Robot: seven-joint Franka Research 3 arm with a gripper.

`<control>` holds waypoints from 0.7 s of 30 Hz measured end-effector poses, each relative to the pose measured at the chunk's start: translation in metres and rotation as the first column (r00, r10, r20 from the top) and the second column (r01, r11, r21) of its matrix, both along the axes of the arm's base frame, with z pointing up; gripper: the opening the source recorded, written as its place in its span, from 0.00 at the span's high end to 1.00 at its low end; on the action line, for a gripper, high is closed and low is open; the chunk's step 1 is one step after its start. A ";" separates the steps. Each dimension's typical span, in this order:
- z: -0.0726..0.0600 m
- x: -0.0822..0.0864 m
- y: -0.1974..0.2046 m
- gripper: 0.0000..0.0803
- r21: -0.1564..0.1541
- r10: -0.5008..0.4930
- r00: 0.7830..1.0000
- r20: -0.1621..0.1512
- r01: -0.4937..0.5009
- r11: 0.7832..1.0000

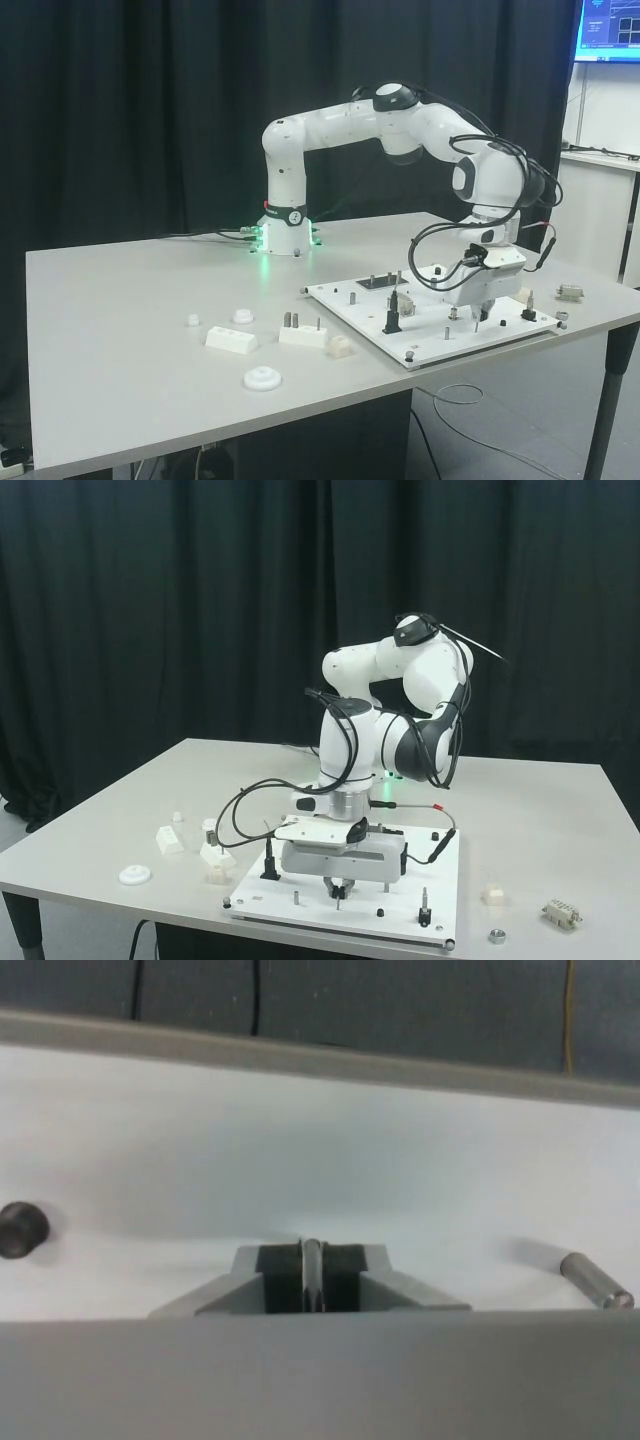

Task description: Insert round peg 1.

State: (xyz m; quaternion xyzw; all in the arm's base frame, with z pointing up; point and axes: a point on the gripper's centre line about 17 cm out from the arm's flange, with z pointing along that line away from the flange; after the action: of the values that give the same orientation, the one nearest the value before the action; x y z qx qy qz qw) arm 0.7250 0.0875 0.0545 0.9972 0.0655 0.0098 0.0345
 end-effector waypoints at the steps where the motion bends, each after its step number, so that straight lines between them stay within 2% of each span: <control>1: 0.000 0.000 -0.001 0.96 -0.003 0.001 1.000 -0.001 -0.001 1.000; 6: 0.004 0.001 -0.004 0.96 -0.017 0.007 1.000 0.000 -0.007 1.000; 7: 0.005 0.001 -0.004 0.62 -0.019 0.007 1.000 0.001 -0.007 1.000; 15: 0.019 0.004 -0.008 0.62 -0.033 0.012 1.000 0.003 -0.012 0.999; 16: 0.021 0.004 -0.008 0.06 -0.034 0.012 1.000 0.002 -0.012 0.999; 21: 0.030 0.004 -0.010 0.06 -0.036 0.013 1.000 -0.001 -0.013 0.999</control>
State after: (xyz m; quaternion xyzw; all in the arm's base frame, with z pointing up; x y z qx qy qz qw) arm 0.7294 0.0779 0.0849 0.9960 0.0720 0.0084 0.0525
